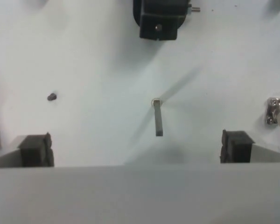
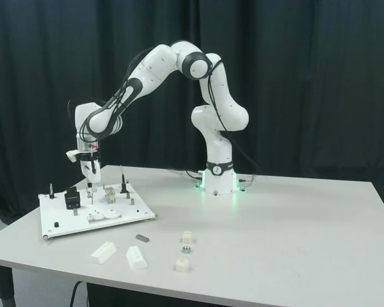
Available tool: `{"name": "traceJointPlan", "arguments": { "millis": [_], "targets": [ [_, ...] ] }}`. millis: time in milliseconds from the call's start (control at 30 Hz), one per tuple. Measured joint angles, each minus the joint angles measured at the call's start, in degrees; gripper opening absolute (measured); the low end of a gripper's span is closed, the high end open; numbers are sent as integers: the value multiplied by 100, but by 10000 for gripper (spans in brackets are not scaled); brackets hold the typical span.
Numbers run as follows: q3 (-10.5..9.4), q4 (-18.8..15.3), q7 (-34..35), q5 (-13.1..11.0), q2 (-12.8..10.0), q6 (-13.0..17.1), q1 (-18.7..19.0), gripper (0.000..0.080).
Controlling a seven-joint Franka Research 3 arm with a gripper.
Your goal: Insert square peg 1.
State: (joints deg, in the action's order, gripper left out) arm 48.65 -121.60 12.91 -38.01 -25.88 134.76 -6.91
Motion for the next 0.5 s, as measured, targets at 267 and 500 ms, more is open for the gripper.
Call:
{"name": "traceJointPlan", "arguments": {
  "millis": [267, 500],
  "targets": [
    [0, 0, 105, 78, 79, -31, 9, 800],
    [0, 0, 155, 115, 110, -34, 28, 800]
  ]
}}
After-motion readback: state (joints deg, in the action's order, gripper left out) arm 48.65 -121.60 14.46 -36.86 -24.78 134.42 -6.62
